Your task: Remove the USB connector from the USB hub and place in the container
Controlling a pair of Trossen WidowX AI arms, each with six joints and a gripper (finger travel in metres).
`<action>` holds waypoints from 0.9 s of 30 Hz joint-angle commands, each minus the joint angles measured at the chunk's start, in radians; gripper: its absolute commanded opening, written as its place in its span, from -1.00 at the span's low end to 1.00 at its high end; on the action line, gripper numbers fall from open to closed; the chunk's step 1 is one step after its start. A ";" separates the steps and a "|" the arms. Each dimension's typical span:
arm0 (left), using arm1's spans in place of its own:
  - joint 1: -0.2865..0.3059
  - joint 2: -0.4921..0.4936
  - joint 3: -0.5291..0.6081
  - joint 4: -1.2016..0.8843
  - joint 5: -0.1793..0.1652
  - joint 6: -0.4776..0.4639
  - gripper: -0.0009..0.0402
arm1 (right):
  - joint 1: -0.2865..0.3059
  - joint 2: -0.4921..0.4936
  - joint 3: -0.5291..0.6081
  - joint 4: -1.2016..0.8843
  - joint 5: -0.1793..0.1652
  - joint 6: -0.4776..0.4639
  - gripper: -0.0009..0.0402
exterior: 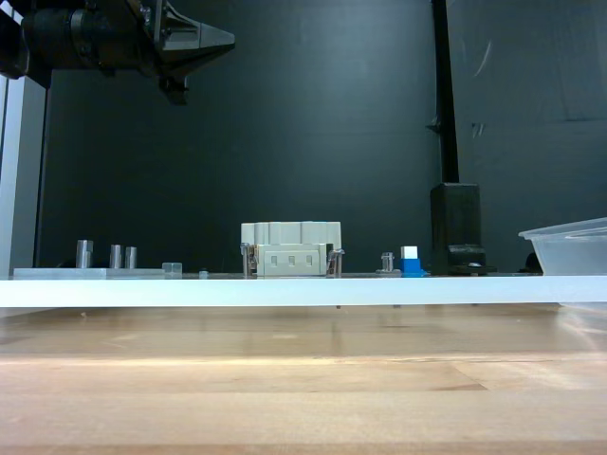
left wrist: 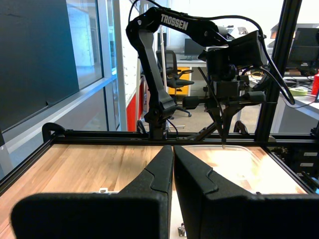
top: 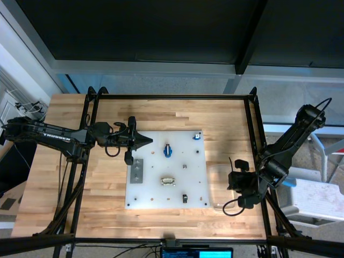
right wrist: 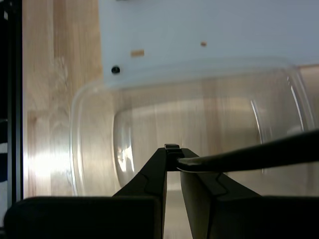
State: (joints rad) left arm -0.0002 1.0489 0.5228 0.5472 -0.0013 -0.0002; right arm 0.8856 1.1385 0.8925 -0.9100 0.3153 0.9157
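My right gripper [right wrist: 173, 152] is shut on the USB connector [right wrist: 259, 154], a thin black cable that runs sideways out of the fingers. It hangs over the inside of the container [right wrist: 199, 69], a clear shallow tray. From above, the right gripper [top: 232, 180] sits over the container [top: 215, 193], just right of the white board. My left gripper [top: 144, 141] is shut and holds nothing, raised above the board's far left part, and it shows high in the low view as the left gripper [exterior: 218, 40]. I cannot tell which fitting on the board is the USB hub.
The white board [top: 150, 188] carries a blue part [top: 167, 151], a grey connector block [top: 168, 181], a metal plate with pegs [top: 137, 172] and a small dark part [top: 184, 198]. A black frame [top: 252, 134] borders the wooden table.
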 commanded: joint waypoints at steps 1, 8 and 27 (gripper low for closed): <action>0.000 0.000 0.000 0.000 0.000 0.000 -0.95 | 0.024 0.000 -0.001 -0.029 -0.002 0.025 -0.96; 0.000 0.000 0.000 0.000 0.000 0.000 -0.95 | 0.038 0.000 -0.010 -0.029 -0.003 0.042 -0.96; 0.000 0.000 0.000 0.000 0.000 0.000 -0.95 | 0.043 0.000 -0.013 -0.027 0.000 0.046 -0.75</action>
State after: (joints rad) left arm -0.0002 1.0489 0.5224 0.5472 -0.0013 -0.0002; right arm 0.9283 1.1378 0.8787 -0.9379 0.3145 0.9600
